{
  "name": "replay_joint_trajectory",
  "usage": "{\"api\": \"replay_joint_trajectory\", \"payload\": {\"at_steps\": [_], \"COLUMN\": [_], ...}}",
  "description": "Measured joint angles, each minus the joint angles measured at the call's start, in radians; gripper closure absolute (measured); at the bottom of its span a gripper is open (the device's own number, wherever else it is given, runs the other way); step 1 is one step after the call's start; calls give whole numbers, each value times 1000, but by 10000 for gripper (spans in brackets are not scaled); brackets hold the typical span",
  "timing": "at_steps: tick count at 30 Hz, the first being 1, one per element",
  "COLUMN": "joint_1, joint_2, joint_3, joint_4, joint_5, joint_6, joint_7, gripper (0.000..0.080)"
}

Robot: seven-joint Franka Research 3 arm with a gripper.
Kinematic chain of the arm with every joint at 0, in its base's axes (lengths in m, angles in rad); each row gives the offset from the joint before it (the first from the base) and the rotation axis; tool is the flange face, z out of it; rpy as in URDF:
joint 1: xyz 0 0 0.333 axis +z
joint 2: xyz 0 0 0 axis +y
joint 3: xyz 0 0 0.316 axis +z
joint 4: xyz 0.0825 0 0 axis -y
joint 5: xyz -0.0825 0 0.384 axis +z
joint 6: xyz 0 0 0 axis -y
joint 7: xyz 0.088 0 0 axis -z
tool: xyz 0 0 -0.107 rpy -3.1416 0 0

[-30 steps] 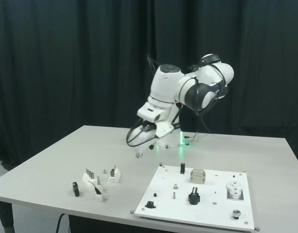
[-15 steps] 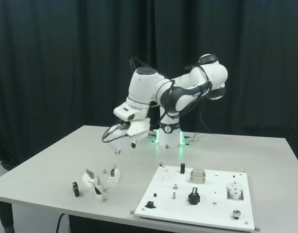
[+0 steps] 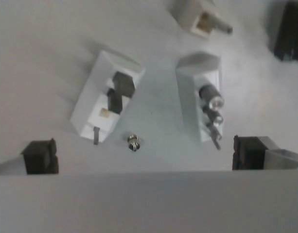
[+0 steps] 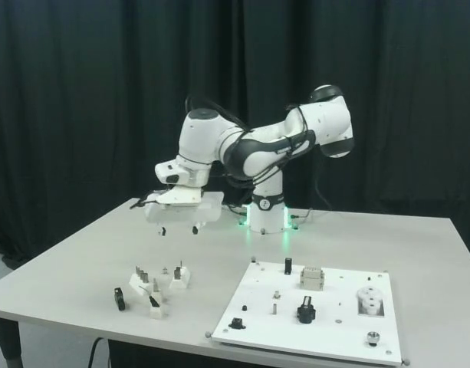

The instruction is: Pick BNC.

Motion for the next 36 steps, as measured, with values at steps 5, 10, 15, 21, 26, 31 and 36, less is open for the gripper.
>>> {"api": "replay_joint_trajectory", "payload": {"at_steps": [5,10,15,21,26,31,36], "joint_1": [-8,-21,-41,-70,-93,-116,-147], "joint_2": [3,8,12,12,12,12,12], "joint_3": [-6,-12,-14,-23,-31,-38,-47], "joint_4": [-50,-82,-92,-92,-91,-90,-83], "joint_5": [38,61,64,64,78,100,132], "joint_6": [33,62,78,78,77,52,-4], "joint_7": [7,78,233,318,364,490,599], "gripper": [3,3,3,3,3,3,3]}}
